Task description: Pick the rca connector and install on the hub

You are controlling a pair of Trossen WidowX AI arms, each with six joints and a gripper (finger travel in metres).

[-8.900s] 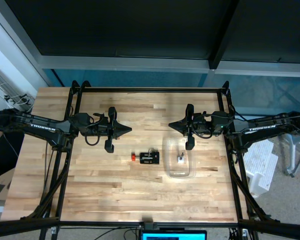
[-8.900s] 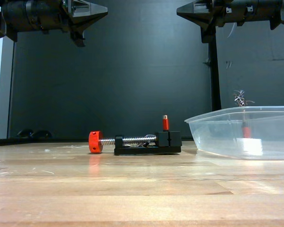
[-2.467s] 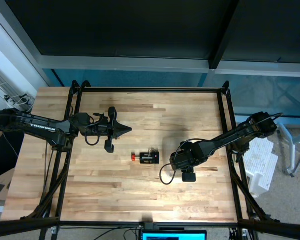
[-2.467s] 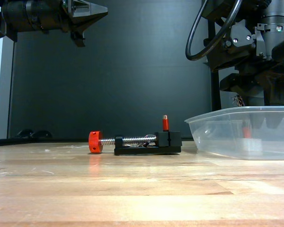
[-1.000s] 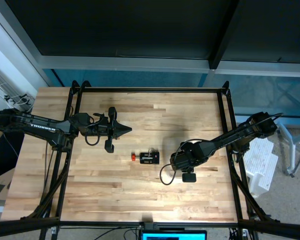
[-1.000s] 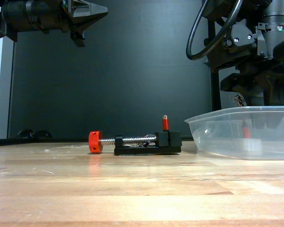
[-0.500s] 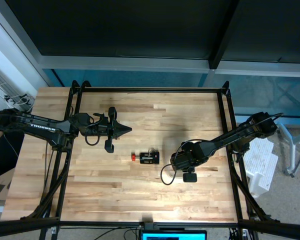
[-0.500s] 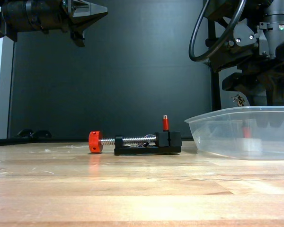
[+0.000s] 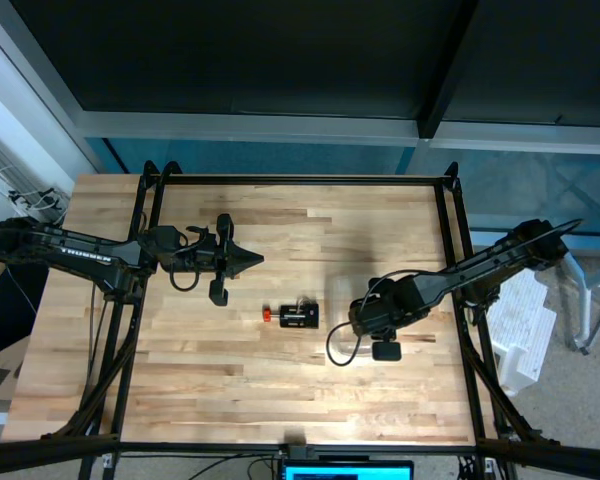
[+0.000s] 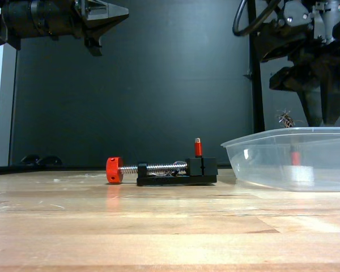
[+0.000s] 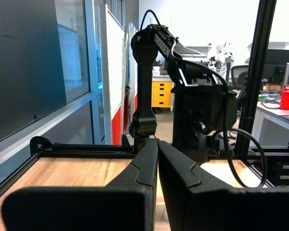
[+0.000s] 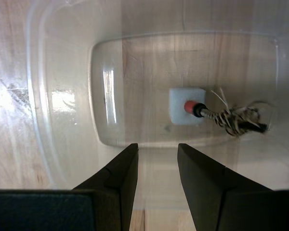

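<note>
- Right gripper (image 12: 157, 150): fingers apart, holding nothing, pointed down above the clear tray (image 12: 43, 120).
- rca connector (image 12: 198, 110) lay below it inside the tray, seated in a white block (image 12: 179, 115), off to one side of the fingertips.
- Hub (image 9: 299, 317) sat on the table (image 9: 230, 380) outside the tray, toward the left arm.
- Left gripper (image 11: 157, 142): fingers together, raised, well apart from the hub.

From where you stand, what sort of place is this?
Probably a robotics lab: a wooden table for bench work, with an office desk and yellow cabinet beyond. The left claw hovers shut over the table; the right claw hangs open above a clear tray.
</note>
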